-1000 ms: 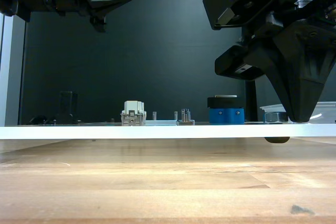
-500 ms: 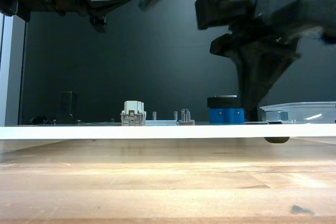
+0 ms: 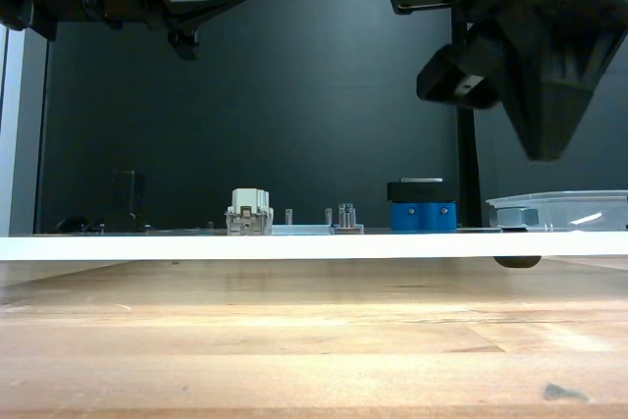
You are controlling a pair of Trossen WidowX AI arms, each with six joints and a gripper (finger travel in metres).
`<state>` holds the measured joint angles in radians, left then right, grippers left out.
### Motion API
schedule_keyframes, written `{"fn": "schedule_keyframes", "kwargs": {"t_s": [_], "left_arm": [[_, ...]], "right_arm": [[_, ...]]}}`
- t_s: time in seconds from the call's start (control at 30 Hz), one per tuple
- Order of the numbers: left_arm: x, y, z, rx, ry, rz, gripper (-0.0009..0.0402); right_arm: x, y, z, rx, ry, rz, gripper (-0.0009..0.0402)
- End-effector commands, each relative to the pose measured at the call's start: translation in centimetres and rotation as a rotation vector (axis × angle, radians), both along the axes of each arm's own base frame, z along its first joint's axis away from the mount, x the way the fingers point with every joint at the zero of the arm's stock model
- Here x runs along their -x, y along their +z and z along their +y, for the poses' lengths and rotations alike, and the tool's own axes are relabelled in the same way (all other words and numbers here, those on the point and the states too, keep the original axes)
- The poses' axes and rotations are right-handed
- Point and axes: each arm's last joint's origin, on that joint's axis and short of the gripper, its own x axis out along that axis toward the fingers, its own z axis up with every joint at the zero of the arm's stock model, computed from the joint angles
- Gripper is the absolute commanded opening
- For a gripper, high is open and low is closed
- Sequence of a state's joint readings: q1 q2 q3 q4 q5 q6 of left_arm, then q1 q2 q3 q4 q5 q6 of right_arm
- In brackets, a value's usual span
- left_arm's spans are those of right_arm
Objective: Unfasten the M12 fastener and place in the container
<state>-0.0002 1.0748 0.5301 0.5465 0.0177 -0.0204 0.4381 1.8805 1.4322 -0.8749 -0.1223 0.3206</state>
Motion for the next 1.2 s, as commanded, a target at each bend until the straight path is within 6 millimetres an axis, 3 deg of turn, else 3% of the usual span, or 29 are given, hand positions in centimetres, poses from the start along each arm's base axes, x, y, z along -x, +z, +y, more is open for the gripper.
{"fn": "schedule_keyframes", "kwargs": {"t_s": [0.03, 0.43, 1.07, 1.2], "left_arm": [[0.0, 0.0, 0.0, 0.0, 0.0, -0.001, 0.0], [0.0, 0.0, 0.0, 0.0, 0.0, 0.0, 0.0], [0.0, 0.0, 0.0, 0.0, 0.0, 0.0, 0.0], [0.0, 0.0, 0.0, 0.0, 0.0, 0.0, 0.0]], "right_arm": [[0.0, 0.0, 0.3, -0.012, -0.019, -0.011, 0.0], [-1.0, -2.6, 1.0, 0.003, -0.025, 0.007, 0.0], [-0.9, -2.7, 0.8, 0.049, -0.036, 0.007, 0.0], [-0.3, -2.3, 0.1, 0.195, -0.118, 0.01, 0.0]]}}
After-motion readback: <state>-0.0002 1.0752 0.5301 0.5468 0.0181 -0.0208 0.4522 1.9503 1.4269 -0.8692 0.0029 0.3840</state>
